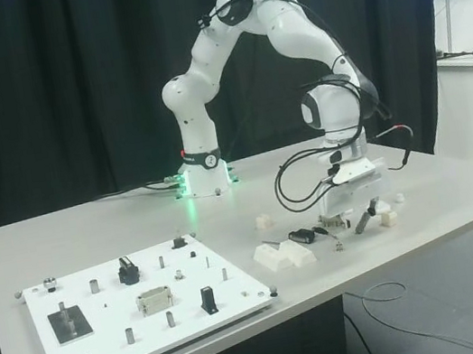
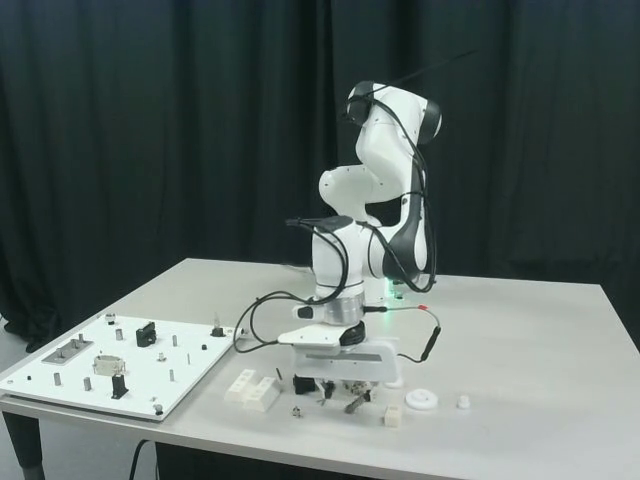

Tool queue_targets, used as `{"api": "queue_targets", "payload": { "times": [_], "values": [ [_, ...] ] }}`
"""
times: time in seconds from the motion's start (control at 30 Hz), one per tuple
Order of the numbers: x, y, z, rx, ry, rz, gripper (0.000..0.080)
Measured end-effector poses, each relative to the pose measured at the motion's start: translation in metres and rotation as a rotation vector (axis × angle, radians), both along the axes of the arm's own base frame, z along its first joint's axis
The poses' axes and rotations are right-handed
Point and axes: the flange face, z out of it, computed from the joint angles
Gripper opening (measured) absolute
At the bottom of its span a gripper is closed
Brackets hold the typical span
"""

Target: Remove square peg 3.

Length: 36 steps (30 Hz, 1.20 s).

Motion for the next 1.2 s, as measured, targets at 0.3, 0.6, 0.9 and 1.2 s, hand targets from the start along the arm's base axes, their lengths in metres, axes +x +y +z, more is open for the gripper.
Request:
{"api": "queue_targets", "payload": {
  "times": [0.3,0.6,0.9,1.2],
  "values": [
    [-0.005,0.003,0.009,0.008,-0.001,-0.003,0.0787],
    [-0.01,0.003,0.019,0.005,-0.001,-0.014,0.0797],
    [-0.01,0.002,0.025,0.001,-0.006,-0.022,0.08],
    [-0.006,-0.016,0.035,-0.048,-0.015,-0.025,0.08]
  ]
}}
